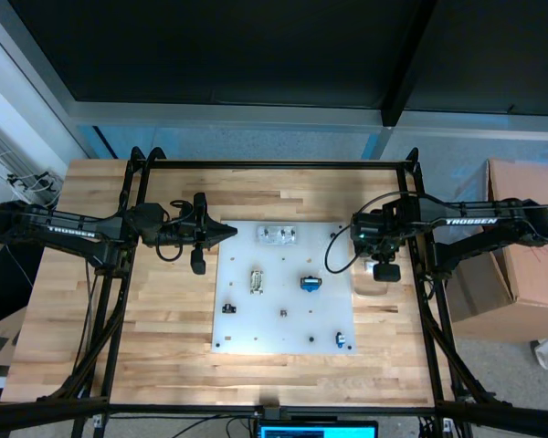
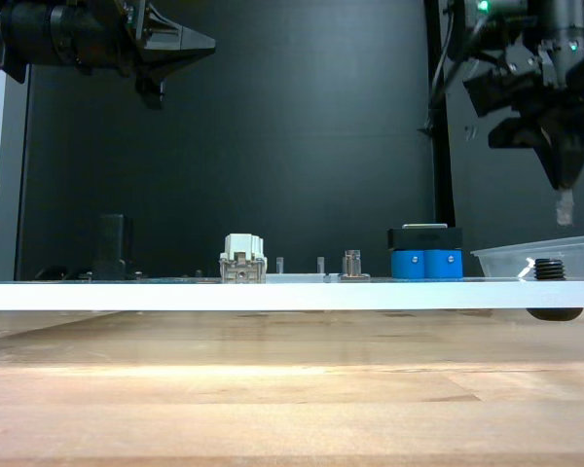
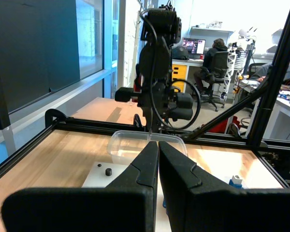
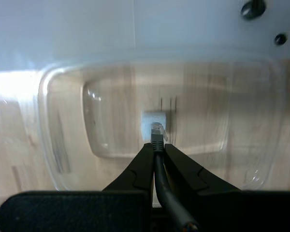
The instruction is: Pick the RJ45 connector and install on the taskboard
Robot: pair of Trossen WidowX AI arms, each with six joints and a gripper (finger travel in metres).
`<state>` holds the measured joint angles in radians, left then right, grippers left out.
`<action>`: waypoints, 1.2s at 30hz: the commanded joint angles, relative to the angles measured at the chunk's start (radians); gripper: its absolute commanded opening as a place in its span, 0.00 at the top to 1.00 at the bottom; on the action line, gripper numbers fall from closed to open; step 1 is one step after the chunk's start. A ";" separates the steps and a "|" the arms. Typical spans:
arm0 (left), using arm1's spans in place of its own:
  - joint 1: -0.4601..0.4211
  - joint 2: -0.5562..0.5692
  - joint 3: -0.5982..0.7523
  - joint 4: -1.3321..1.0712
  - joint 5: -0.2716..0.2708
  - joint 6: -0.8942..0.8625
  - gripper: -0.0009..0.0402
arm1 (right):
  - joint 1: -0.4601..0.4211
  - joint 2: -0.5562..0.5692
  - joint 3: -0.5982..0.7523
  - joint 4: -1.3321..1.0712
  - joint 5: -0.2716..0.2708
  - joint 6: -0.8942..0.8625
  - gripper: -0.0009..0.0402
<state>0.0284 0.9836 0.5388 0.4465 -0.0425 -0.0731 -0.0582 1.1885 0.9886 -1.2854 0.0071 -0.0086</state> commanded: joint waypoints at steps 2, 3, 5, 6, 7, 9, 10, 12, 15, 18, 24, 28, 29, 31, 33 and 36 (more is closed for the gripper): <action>0.000 0.000 0.000 0.000 0.000 0.000 0.98 | 0.053 0.004 0.043 -0.014 -0.004 0.055 0.98; 0.000 0.000 0.000 0.000 0.000 0.000 0.98 | 0.074 0.006 0.054 -0.015 -0.004 0.071 0.98; 0.000 0.000 0.000 0.000 0.000 0.000 0.98 | 0.116 0.015 0.073 -0.017 -0.008 0.101 0.98; 0.000 0.000 0.000 0.000 0.000 0.000 0.98 | 0.137 0.019 0.082 -0.019 -0.010 0.115 0.98; 0.000 0.000 0.000 0.000 0.000 0.000 0.98 | 0.161 0.028 0.092 -0.019 -0.010 0.129 0.98; 0.000 0.000 0.000 0.000 0.000 0.000 0.98 | 0.204 0.047 0.114 -0.019 -0.010 0.161 0.98; 0.000 0.000 0.000 0.001 0.000 0.000 0.98 | 0.225 0.057 0.126 -0.019 -0.009 0.180 0.98; 0.000 0.000 0.000 0.000 0.000 0.000 0.98 | 0.263 0.084 0.152 -0.018 -0.009 0.219 0.98; 0.000 0.000 0.000 0.000 0.000 0.000 0.98 | 0.319 0.132 0.192 -0.021 -0.009 0.272 0.98; 0.000 0.000 0.000 0.000 0.000 0.000 0.98 | 0.365 0.182 0.233 -0.021 -0.009 0.338 0.98; 0.000 0.000 0.000 0.000 0.000 0.000 0.98 | 0.445 0.281 0.313 -0.021 -0.014 0.434 0.98; 0.000 0.000 0.000 0.000 0.000 0.000 0.98 | 0.484 0.340 0.368 -0.021 -0.031 0.491 0.98; 0.000 0.000 0.000 0.000 0.000 0.000 0.98 | 0.494 0.352 0.379 -0.021 -0.031 0.502 0.98; 0.000 0.000 0.000 0.000 0.001 0.000 0.98 | 0.513 0.379 0.397 -0.020 -0.031 0.518 0.98; 0.000 0.000 0.000 0.000 0.000 0.000 0.98 | 0.535 0.407 0.419 -0.019 -0.031 0.539 0.98; 0.000 0.000 0.000 0.000 0.000 0.000 0.98 | 0.565 0.443 0.449 -0.017 -0.030 0.557 0.98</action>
<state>0.0284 0.9836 0.5388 0.4465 -0.0422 -0.0731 0.4953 1.6184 1.4273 -1.3041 -0.0235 0.5430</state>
